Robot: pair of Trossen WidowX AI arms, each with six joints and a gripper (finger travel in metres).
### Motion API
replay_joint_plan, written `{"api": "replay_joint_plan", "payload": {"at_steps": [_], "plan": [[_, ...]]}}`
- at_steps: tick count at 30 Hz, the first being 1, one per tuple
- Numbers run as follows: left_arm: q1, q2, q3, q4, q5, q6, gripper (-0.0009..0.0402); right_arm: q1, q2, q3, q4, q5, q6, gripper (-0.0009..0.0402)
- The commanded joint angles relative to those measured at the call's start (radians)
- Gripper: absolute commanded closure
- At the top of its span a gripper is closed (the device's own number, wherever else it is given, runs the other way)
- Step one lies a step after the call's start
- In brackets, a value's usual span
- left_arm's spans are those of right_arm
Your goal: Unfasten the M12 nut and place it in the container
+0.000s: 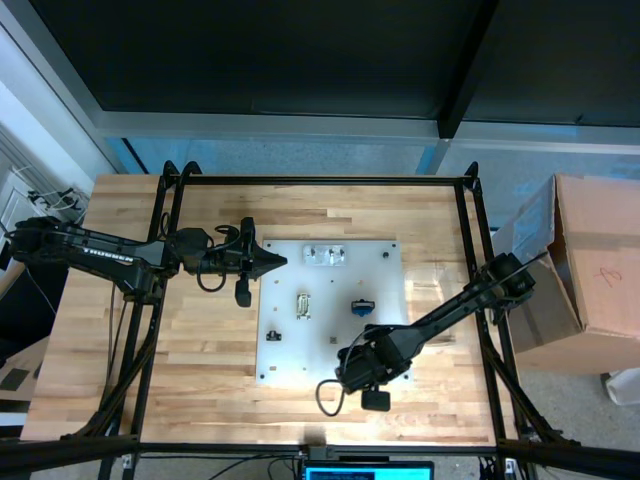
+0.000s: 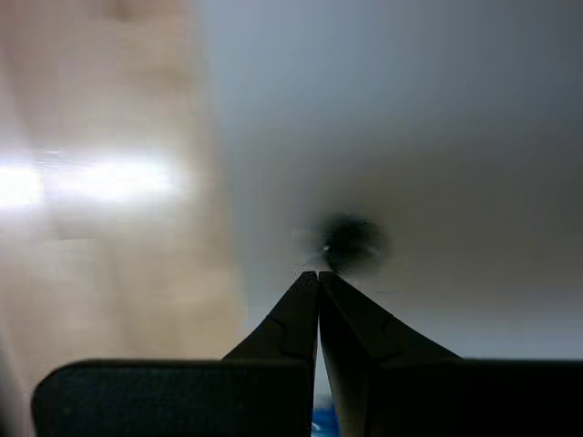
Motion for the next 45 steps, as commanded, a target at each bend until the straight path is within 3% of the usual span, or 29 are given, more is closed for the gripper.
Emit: {"api": "replay_joint_plan", "payload": {"at_steps": [1, 9, 17, 29, 36, 40, 41, 45], "plan": [[0.000, 0.000, 0.000, 0.000, 0.000, 0.000, 0.0393, -0.004, -0.021, 0.029, -0.119, 0.087, 0.032, 0.0393], [0.000, 0.000, 0.000, 0.000, 0.000, 0.000, 0.0393, -0.004, -0.038, 0.035, -0.115, 0.069, 0.039, 0.0393], [0.000, 0.000, 0.000, 0.000, 0.000, 0.000, 0.0393, -0.003, -0.038, 0.031, 0.060, -0.132, -0.019, 0.0393], [0.000, 0.000, 0.000, 0.000, 0.000, 0.000, 0.0393, -0.002, 0.011, 0.019, 0.109, -0.149, -0.018, 0.0393], [0.000, 0.000, 0.000, 0.000, 0.000, 0.000, 0.0393, -0.002, 0.011, -0.006, 0.098, -0.135, -0.013, 0.0394], [0.000, 0.000, 0.000, 0.000, 0.000, 0.000, 0.0393, -0.001, 0.007, 0.017, -0.072, 0.064, 0.073, 0.0393], [0.000, 0.000, 0.000, 0.000, 0.000, 0.000, 0.0393, -0.001, 0.006, 0.027, -0.092, 0.087, 0.086, 0.0394], [0.000, 0.000, 0.000, -0.001, 0.000, 0.000, 0.0393, -0.001, -0.012, 0.030, -0.086, 0.078, 0.091, 0.0393]]}}
